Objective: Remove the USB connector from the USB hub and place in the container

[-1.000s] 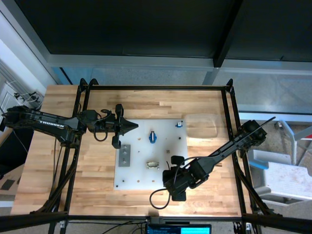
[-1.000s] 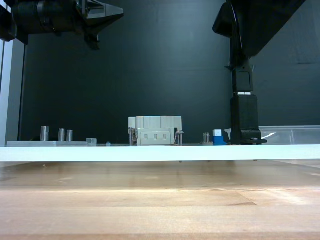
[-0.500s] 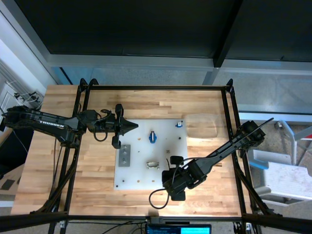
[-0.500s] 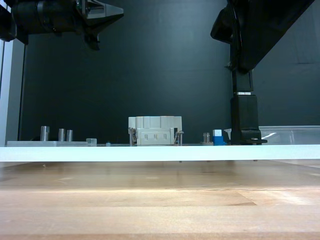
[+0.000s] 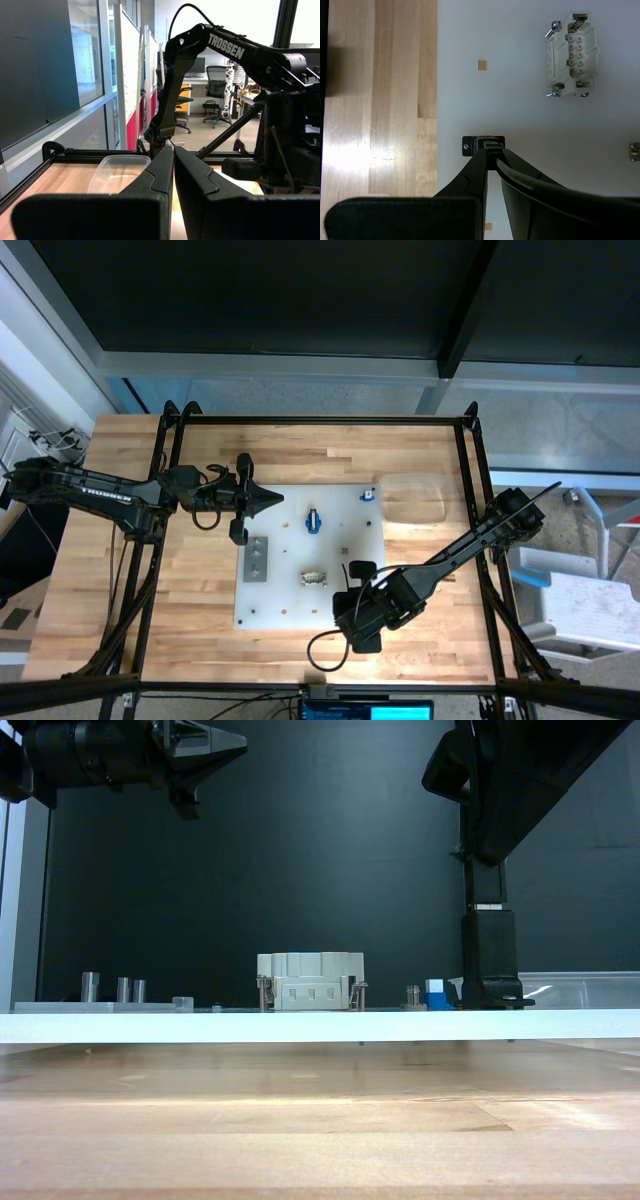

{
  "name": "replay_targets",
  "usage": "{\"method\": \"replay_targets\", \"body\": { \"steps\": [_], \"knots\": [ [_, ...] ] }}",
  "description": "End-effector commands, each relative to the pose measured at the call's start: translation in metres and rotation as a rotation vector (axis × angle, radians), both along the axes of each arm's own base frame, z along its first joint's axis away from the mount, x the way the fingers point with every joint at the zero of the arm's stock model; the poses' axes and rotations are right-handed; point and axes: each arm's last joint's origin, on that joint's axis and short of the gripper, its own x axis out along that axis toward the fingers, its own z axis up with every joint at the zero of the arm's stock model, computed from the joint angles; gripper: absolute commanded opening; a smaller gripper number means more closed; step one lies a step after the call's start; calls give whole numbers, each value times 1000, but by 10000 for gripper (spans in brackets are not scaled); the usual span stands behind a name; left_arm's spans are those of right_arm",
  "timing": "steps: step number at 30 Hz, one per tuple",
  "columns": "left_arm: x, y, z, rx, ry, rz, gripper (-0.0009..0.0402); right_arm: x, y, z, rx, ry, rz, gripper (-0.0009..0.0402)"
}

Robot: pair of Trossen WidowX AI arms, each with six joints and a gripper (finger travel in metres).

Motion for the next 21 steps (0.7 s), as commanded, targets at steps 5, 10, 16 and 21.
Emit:
{"method": "replay_targets", "body": {
  "steps": [5,10,16,21],
  "knots": [
    [0,0,0,0,0,0,0,0,0,0,-5,-7,-11,0],
    [0,0,0,0,0,0,1,-1,-2,0,-4,14,-11,0],
    [0,0,0,0,0,0,0,5,-11,0,37,37,-24,0],
    [0,0,0,0,0,0,1,5,-12,0,32,37,-24,0]
  ]
}}
